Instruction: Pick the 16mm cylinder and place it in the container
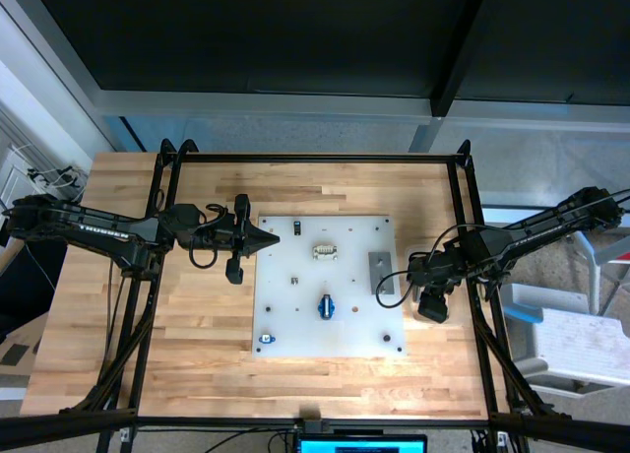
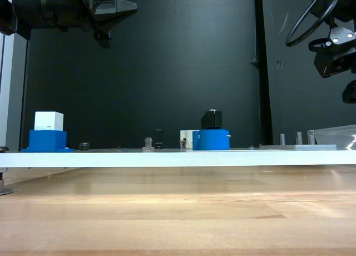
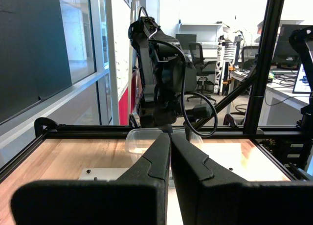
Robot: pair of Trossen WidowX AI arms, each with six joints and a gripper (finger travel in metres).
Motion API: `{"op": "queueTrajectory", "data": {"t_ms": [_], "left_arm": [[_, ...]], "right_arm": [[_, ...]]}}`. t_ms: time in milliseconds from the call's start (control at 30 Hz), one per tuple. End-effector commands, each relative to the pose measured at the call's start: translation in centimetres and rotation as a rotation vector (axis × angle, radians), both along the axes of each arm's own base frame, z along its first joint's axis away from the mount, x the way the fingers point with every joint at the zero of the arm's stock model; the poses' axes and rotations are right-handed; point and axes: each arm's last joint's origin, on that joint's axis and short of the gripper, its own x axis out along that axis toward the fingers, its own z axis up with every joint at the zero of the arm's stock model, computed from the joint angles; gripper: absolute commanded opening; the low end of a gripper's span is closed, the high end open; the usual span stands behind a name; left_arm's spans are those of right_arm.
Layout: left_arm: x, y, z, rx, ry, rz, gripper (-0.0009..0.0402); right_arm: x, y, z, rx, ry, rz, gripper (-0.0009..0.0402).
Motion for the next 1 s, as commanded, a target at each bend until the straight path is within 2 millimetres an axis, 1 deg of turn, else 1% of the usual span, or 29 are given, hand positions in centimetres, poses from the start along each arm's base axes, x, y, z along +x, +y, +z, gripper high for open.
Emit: {"op": "queueTrajectory", "data": {"t_ms": [33,300,567,667,1000], "left_arm": [[0.0,0.0,0.0,0.0,0.0,0.0,0.0],[0.0,0.0,0.0,0.0,0.0,0.0,0.0],[0.0,0.0,0.0,0.0,0.0,0.0,0.0],[0.0,0.0,0.0,0.0,0.0,0.0,0.0],[0.0,0.0,0.0,0.0,-0.001,0.0,0.0]], "right_arm": [[-0.1,-0.2,0.9,-0.054,0.008,-0.013,0.0188],[-0.4,-0.4,3.7,-0.12,0.036,-0.015,0.0188],[-0.8,-0.7,5.9,-0.169,0.055,-0.021,0.0188],[-0.9,-0.8,6.2,-0.185,0.057,-0.024,0.0188],[-1.0,-0.9,6.2,-0.201,0.068,-0.03,0.0188]]}}
